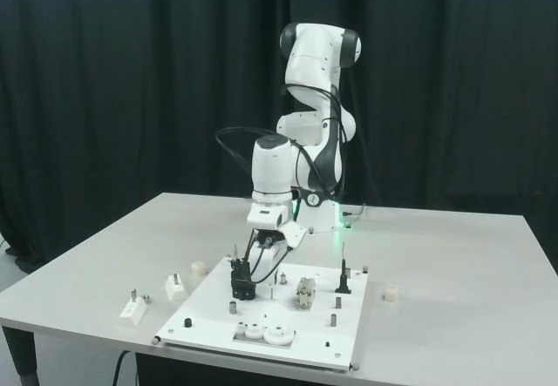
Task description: Insert square peg 1.
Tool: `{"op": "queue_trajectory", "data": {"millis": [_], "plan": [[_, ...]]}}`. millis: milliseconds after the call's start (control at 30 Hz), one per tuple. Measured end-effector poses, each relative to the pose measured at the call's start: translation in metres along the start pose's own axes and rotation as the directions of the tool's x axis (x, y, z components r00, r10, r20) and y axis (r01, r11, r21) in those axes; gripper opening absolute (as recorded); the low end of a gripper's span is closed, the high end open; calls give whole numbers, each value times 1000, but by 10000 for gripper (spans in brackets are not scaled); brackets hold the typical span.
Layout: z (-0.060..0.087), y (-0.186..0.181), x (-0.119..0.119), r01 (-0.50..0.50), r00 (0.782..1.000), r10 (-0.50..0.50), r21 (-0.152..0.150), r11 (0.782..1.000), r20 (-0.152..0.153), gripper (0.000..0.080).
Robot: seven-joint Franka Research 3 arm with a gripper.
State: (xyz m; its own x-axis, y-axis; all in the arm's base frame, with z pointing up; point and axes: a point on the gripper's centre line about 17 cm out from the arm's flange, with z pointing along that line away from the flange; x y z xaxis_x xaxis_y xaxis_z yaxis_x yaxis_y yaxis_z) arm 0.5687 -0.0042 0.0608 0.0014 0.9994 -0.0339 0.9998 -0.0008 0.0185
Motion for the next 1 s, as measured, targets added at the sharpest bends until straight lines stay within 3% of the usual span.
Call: {"op": "queue_trajectory", "data": {"millis": [1000], "plan": [[0,2,4,-7,1000,7,-3,1000,-9,22]]}}
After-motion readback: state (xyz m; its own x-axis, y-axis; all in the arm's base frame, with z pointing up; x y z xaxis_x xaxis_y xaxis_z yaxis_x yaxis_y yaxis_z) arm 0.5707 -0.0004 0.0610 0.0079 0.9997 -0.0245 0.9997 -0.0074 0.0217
